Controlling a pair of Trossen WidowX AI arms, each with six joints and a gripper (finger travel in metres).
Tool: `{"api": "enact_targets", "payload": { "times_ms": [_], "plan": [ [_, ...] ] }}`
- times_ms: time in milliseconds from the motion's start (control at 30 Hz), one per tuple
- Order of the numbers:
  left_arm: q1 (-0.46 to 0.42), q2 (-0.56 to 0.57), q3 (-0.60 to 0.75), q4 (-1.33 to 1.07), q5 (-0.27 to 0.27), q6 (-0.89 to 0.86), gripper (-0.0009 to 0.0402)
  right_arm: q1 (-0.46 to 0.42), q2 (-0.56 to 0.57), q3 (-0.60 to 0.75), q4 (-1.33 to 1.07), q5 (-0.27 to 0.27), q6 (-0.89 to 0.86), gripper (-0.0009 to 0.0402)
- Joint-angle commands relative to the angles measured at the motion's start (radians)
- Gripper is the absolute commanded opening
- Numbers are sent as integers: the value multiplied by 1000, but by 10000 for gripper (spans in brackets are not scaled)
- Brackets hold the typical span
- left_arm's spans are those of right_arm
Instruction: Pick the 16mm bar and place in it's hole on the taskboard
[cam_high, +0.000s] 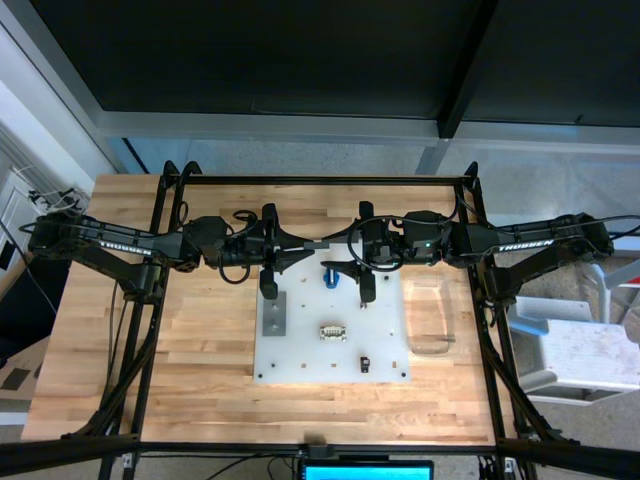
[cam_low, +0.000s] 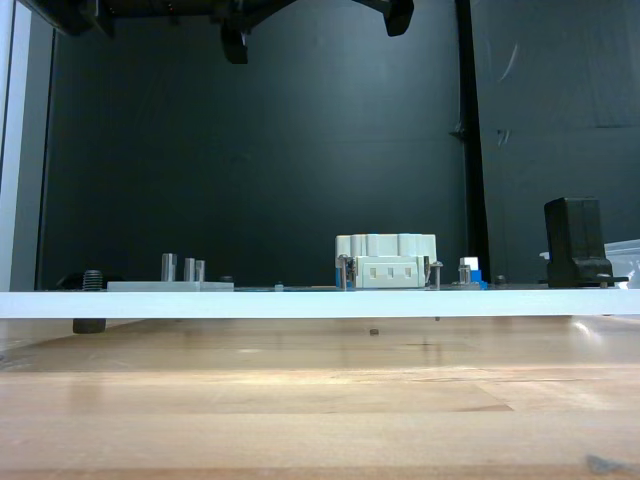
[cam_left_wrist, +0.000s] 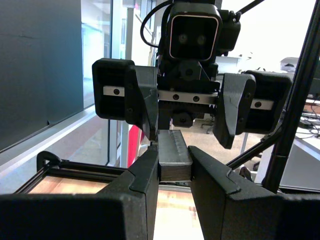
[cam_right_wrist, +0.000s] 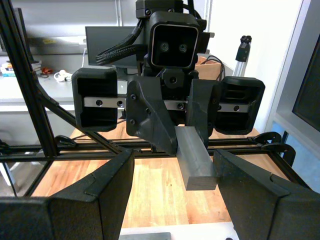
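Above the taskboard (cam_high: 300, 350), my left tool (cam_left_wrist: 174, 159) clamps the 16mm bar (cam_left_wrist: 172, 145); right tool (cam_right_wrist: 173, 155) stands wide astride it. I should square up before closing.

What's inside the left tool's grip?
A grey square metal bar, clamped in the left tool high above the wooden table; the fingers cover its gripped part. The open right tool faces it, fingers straddling the bar's free end.

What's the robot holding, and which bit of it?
The left pincer is shut on one end of the 16mm bar, up in the air. The right pincer is open at the free end.
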Motion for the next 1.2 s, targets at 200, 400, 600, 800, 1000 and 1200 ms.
{"api": "enact_targets", "payload": {
  "times_ms": [200, 400, 600, 800, 1000, 1200],
  "plan": [
    [1, 0, 0, 12, 2, -3, 11, -6, 0, 0, 26, 2, -16, 219],
    [1, 0, 0, 34, 3, -4, 11, -17, 0, 0, 31, 1, -16, 219],
    [1, 0, 0, 32, 6, -3, 11, -24, 2, 0, 51, 1, -5, 219],
    [1, 0, 0, 34, 7, -3, 11, -40, 2, 0, 45, -10, 17, 205],
    [1, 0, 0, 34, 10, -3, 11, -40, 2, 0, 43, -11, 19, 181],
    [1, 0, 0, 41, 10, -3, 11, -40, 2, 0, 42, -13, 21, 177]
  ]
}}
